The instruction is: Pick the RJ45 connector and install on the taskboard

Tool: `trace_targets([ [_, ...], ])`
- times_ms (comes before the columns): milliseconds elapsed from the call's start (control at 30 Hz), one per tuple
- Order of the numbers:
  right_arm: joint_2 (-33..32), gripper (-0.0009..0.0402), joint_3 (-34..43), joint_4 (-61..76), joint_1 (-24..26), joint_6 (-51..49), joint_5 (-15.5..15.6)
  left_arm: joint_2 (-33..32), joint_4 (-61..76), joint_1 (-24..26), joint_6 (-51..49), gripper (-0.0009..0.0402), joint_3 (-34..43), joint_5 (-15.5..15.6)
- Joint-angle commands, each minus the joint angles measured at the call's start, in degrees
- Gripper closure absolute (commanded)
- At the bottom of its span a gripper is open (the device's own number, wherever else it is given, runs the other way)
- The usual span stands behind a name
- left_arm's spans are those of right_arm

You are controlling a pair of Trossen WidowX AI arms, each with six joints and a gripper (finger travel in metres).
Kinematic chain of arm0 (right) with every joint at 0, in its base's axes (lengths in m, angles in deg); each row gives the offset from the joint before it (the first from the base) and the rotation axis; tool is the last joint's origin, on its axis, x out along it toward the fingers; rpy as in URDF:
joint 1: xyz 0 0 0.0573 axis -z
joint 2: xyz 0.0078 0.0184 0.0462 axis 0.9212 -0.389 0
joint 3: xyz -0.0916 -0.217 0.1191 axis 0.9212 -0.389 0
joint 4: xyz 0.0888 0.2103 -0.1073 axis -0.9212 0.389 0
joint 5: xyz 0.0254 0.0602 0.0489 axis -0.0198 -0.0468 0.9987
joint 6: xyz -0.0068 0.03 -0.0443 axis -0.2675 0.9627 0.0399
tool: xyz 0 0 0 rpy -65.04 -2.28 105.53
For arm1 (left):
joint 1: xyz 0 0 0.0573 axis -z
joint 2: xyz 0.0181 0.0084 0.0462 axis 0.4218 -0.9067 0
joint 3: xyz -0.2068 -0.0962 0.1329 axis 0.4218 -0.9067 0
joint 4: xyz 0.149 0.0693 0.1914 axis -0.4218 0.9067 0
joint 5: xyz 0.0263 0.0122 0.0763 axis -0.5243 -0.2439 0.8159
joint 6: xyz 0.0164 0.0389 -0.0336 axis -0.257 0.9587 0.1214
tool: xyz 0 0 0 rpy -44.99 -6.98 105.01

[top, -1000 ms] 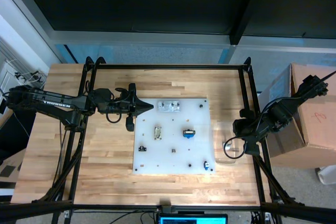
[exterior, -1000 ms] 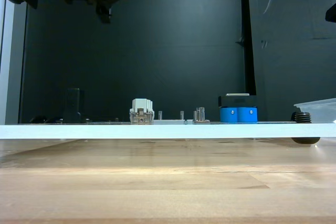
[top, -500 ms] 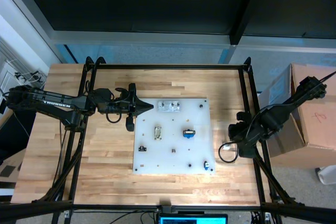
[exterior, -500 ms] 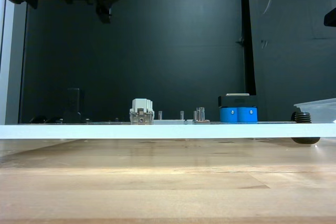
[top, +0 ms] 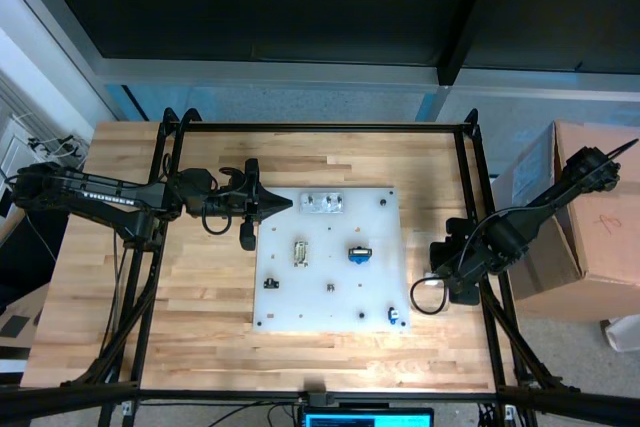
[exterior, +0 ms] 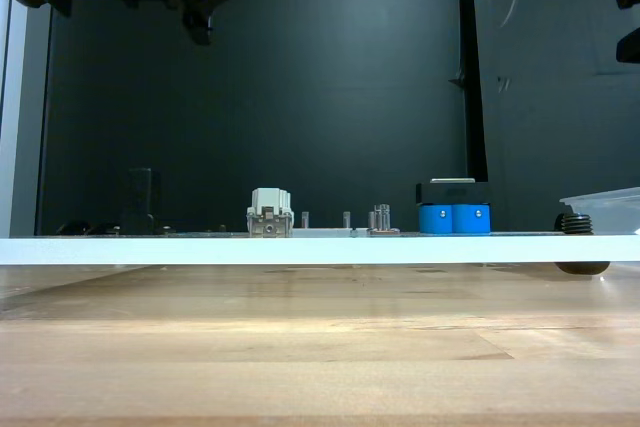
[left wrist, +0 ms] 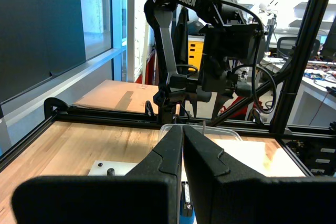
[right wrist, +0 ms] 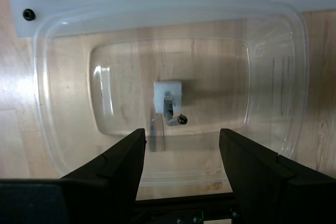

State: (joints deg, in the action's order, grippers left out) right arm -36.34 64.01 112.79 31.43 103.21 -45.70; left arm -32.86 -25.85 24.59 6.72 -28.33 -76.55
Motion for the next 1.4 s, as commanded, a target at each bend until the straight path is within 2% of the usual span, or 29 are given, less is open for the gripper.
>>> trace_targets([
  [33, 0.0, 0.0208, -1.1, -0.2, 0.0, 0.1, -0.1, 0.0, 0.0, 0.0, 0.0, 0.0393, 0.0, 0.0],
  [433, 0.0, 0.0221, -6.1, -6.8, 0.0, 0.2, 0.1, 0.0, 0.0, 0.0, 0.0, 0.0393, 0.0, 0.0],
  [633, 0.0, 0.0221, -9.2, -9.5, 0.0, 0.5, 2.4, 0.0, 0.0, 0.0, 0.0, 0.0393, 0.0, 0.0],
  [933, 0.0, 0.0223, -12.6, -14.1, 0.0, 1.5, 2.4, 0.0, 0.0, 0.0, 0.0, 0.0393, 0.0, 0.0],
  [1400, 0.0, 0.0277, -14.0, -15.2, 0.0, 1.3, 2.4, 0.0, 0.0, 0.0, 0.0, 0.0393, 0.0, 0.0],
])
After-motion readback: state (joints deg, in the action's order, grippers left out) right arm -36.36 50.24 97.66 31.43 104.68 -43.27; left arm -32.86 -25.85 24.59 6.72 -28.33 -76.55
